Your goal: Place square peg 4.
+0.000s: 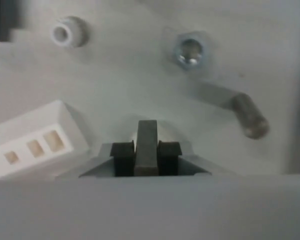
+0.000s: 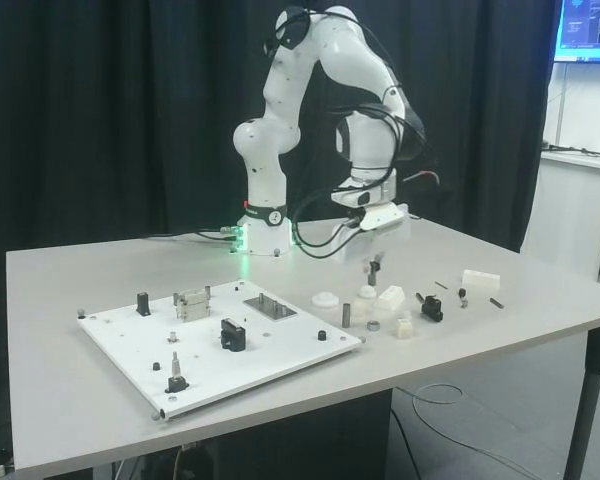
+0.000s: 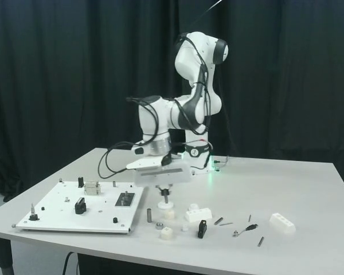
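Peg (image 1: 146,146), square in section and grey, is gripped between the two black fingertips (image 1: 122,157) of the gripper (image 1: 146,159); the jaws are closed on it from both sides, as is shown plainly in the wrist view. The peg is held upright, with its lower end pointing down toward the grey table (image 1: 120,85). In the first room view the gripper (image 2: 374,266) is seen raised above the table (image 2: 500,320), over the cluster of loose parts lying beside the white board (image 2: 215,350), and the peg is seen as a short dark stub below it. In the second room view the gripper (image 3: 165,192) is seen above a small white ring (image 3: 164,204).

Under the wrist camera several items are laid out on the table: a white block with a row of square holes (image 1: 32,142) (lying close beside the held peg), a white bushing (image 1: 67,32), a metal nut (image 1: 190,51) and a grey round pin (image 1: 250,116) lying on its side. These items are apart from one another.

The board lies flat toward the table's front corner, well apart from the gripper, and black fixtures (image 2: 232,335) and a grey plate (image 2: 270,306) are carried on it. The white arm (image 2: 310,90) is bent over from its base (image 2: 265,235), where a green light is seen.
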Motion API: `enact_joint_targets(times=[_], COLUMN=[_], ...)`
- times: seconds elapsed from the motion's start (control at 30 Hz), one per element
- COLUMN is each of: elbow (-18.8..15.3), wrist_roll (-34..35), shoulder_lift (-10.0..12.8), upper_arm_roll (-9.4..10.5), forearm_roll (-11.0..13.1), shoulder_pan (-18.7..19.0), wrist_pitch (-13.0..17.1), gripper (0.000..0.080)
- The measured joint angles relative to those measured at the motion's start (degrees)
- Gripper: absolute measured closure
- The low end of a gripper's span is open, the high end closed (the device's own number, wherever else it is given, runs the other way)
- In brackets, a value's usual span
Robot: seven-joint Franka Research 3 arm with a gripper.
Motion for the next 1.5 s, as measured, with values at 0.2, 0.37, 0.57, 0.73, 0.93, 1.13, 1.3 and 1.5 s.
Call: enact_joint_targets(times=[0.2,0.37,0.57,0.73,0.93,1.13,1.3,1.5], elbow=[-1.7,-2.9,-3.4,-3.4,-3.3,-3.1,-2.8,-2.4], wrist_roll=[2.1,2.8,3.9,4.4,5.1,5.6,5.8,6.4], shoulder_lift=[0.3,0.9,2.6,4.3,6.0,7.2,7.6,7.7], upper_arm_roll=[1.67,3.31,4.95,5.94,6.81,8.01,9.39,10.78], forearm_roll=[0.0,0.0,0.0,0.0,0.0,0.0,0.0,0.0], shoulder_pan=[1.2,1.4,1.4,1.4,1.1,0.3,-1.0,-2.5], wrist_pitch=[3.9,7.7,11.6,13.8,15.9,17.1,17.4,17.4], gripper=[0.0705,0.0705,0.0705,0.0705,0.0705,0.0705,0.0705,0.063])
